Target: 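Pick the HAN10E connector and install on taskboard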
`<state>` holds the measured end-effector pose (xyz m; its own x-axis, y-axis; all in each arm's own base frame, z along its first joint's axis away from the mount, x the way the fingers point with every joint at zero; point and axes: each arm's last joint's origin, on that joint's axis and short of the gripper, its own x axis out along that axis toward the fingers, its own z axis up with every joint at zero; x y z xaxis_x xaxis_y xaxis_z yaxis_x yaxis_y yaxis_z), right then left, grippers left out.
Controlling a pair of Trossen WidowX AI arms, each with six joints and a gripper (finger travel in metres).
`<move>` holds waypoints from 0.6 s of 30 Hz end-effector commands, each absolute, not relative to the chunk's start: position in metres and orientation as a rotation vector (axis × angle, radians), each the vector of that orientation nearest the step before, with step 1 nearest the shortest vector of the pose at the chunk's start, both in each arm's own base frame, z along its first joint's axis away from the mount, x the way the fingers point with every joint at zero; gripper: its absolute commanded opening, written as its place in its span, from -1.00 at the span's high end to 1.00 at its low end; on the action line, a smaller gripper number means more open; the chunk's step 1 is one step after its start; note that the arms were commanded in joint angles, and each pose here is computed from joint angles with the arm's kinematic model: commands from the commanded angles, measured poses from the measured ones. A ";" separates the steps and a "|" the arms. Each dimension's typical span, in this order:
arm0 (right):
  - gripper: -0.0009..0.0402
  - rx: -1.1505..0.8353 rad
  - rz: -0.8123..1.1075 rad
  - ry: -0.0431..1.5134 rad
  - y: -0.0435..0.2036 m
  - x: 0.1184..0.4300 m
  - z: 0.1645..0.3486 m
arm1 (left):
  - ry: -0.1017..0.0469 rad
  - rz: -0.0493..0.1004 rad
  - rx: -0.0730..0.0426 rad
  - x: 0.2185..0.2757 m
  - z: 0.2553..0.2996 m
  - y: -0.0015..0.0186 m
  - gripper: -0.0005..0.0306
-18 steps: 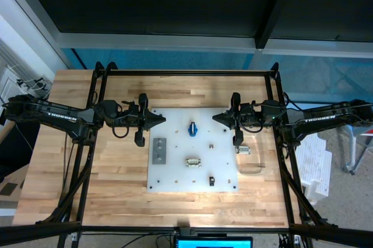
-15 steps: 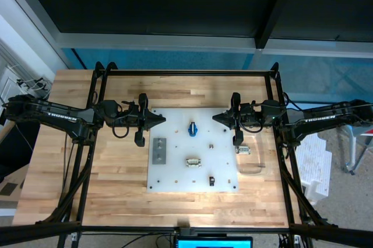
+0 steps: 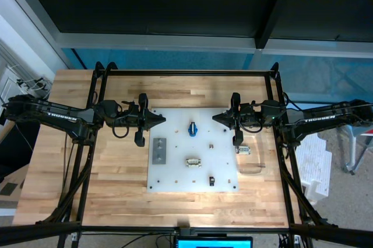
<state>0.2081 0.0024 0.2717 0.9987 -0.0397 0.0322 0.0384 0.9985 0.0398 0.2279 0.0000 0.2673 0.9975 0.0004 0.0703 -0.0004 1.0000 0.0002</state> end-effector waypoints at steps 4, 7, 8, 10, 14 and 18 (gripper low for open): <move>0.96 0.104 -0.039 -0.004 0.002 0.208 0.271 | -0.071 0.000 0.000 0.2279 0.2673 0.0000 0.96; 0.96 0.100 -0.045 0.112 0.003 0.210 0.272 | -0.071 0.000 0.000 0.2279 0.2673 0.0000 0.96; 0.96 0.100 -0.047 0.153 0.003 0.210 0.273 | -0.070 0.000 0.000 0.2279 0.2673 0.0000 0.96; 0.96 0.109 -0.052 0.232 0.003 0.209 0.275 | -0.070 0.000 0.000 0.2279 0.2673 0.0000 0.96; 0.96 0.107 -0.061 0.388 0.003 0.205 0.284 | -0.070 0.000 0.000 0.2279 0.2673 0.0000 0.96; 0.96 0.103 -0.069 0.525 0.003 0.198 0.295 | -0.070 0.000 0.000 0.2279 0.2673 0.0000 0.96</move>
